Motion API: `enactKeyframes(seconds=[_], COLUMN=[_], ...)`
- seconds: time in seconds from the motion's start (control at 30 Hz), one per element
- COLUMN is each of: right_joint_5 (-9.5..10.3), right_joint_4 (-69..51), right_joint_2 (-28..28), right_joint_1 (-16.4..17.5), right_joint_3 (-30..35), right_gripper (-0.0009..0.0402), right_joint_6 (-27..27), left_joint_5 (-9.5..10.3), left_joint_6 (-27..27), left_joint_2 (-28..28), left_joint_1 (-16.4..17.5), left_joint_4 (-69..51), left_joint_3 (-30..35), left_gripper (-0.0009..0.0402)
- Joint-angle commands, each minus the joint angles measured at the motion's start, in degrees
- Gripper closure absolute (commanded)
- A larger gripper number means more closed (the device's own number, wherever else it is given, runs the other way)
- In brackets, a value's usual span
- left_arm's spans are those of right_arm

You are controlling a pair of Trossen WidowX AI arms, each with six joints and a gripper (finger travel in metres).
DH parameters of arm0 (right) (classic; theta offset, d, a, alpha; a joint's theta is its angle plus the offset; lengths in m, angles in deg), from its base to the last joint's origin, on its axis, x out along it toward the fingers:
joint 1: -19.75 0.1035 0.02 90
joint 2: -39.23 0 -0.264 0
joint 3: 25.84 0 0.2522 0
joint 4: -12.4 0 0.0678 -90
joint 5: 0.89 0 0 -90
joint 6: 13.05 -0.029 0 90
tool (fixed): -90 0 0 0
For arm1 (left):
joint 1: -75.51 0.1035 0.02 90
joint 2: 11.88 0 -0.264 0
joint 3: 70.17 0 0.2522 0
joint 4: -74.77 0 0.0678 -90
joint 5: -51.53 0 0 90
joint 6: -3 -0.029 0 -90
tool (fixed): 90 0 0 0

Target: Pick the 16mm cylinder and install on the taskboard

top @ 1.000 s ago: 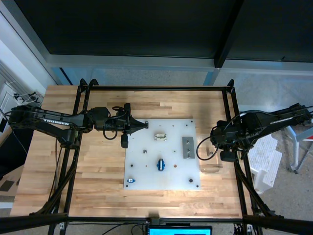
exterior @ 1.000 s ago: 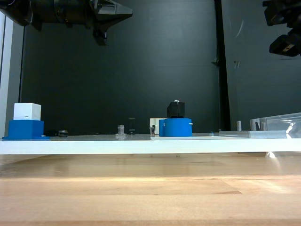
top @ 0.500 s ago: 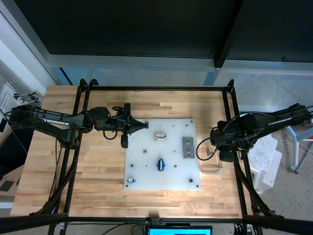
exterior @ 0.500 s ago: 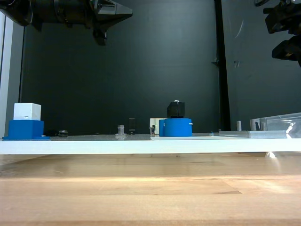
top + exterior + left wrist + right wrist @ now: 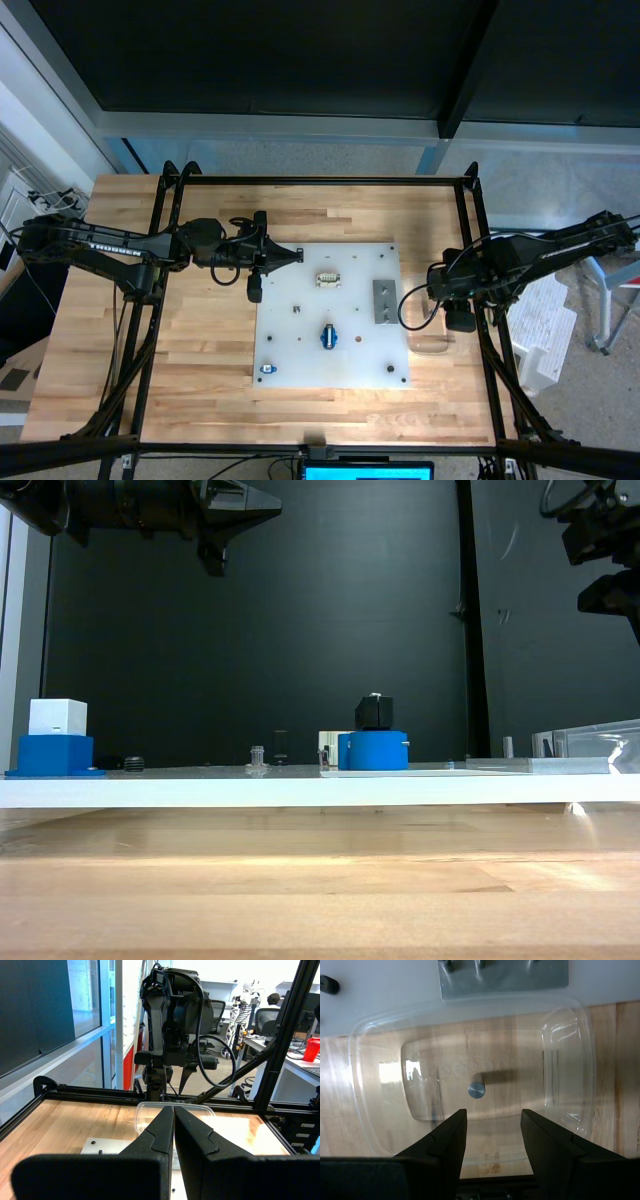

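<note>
16mm cylinder (image 5: 476, 1090): small round silver peg, on end in the clear plastic tray (image 5: 580, 1060) beside the white taskboard (image 5: 290, 350).
Right gripper (image 5: 492, 1112): black jaws spread above the tray (peg untouched).
Left gripper (image 5: 174, 1110): jaws pressed together, over the board's far-left corner.

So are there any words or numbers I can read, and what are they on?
None can be read.
White lettering on the left arm: too small to read.
No marks on the shut left gripper above the taskboard's far-left corner, or the open right gripper over the 16mm cylinder in the clear tray.
</note>
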Motion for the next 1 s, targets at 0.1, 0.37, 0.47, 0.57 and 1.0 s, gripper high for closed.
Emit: enactKeyframes(seconds=[0.1,0.37,0.47,0.57,1.0], right_joint_5=[0.07,0.5,0.55,0.52,0.52], right_joint_4=[1.4,4.5,5.7,7.0,9.9], right_joint_2=[-0.2,-0.2,-0.2,-0.2,-0.2], right_joint_1=[0.4,1.1,1.4,1.8,2.3], right_joint_3=[-2.1,-4.8,-5.9,-7.0,-9.9], right_gripper=[0.0232,0.0233,0.0233,0.0233,0.0232], right_joint_6=[0.0,0.0,0.0,0.0,-0.9], left_joint_5=[-0.02,-0.02,-0.02,0.0,0.0], left_joint_6=[0.0,0.0,0.0,0.0,0.0], left_joint_2=[0.0,0.0,0.0,0.0,0.0], left_joint_1=[0.0,0.0,0.0,0.0,0.0], left_joint_4=[0.0,0.0,0.0,0.0,0.0], left_joint_3=[0.0,0.0,0.0,0.0,0.0], left_gripper=[0.0393,0.0393,0.0393,0.0393,0.0393])
